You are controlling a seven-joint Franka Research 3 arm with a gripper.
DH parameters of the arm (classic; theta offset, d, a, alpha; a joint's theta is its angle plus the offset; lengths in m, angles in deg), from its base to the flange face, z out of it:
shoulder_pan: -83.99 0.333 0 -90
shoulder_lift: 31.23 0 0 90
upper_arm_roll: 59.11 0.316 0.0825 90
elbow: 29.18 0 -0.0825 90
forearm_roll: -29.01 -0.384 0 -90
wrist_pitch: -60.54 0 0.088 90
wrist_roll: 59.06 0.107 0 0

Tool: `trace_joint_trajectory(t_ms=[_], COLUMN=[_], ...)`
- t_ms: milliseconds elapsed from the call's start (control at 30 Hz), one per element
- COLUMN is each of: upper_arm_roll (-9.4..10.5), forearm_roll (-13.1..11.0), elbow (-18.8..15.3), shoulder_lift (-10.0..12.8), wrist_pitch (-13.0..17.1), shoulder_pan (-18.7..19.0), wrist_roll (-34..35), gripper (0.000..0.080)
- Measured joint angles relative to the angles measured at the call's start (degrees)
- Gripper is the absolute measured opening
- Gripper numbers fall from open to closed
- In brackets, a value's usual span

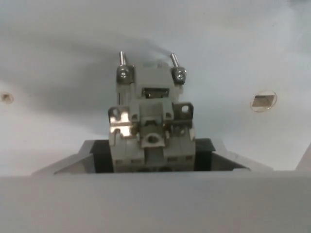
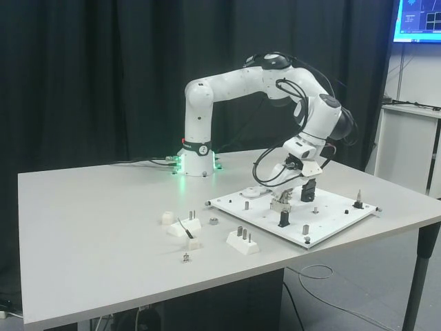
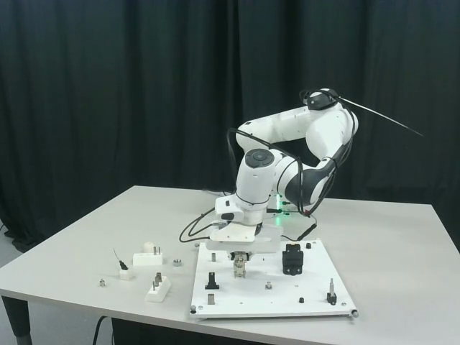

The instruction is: Insert waterproof.

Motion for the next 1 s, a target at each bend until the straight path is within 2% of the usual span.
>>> trace_joint_trajectory(t_ms=[433, 1000], upper_arm_roll=[0.01, 0.01], forearm_roll=[0.0, 0.0], elbow=[-0.1, -0.2], shoulder_lift=[0.0, 0.0], wrist_pitch=[0.2, 0.4], shoulder_pan=[0.0, 0.1], wrist_roll=[-0.4, -4.3], gripper=[0.0317, 0.0317])
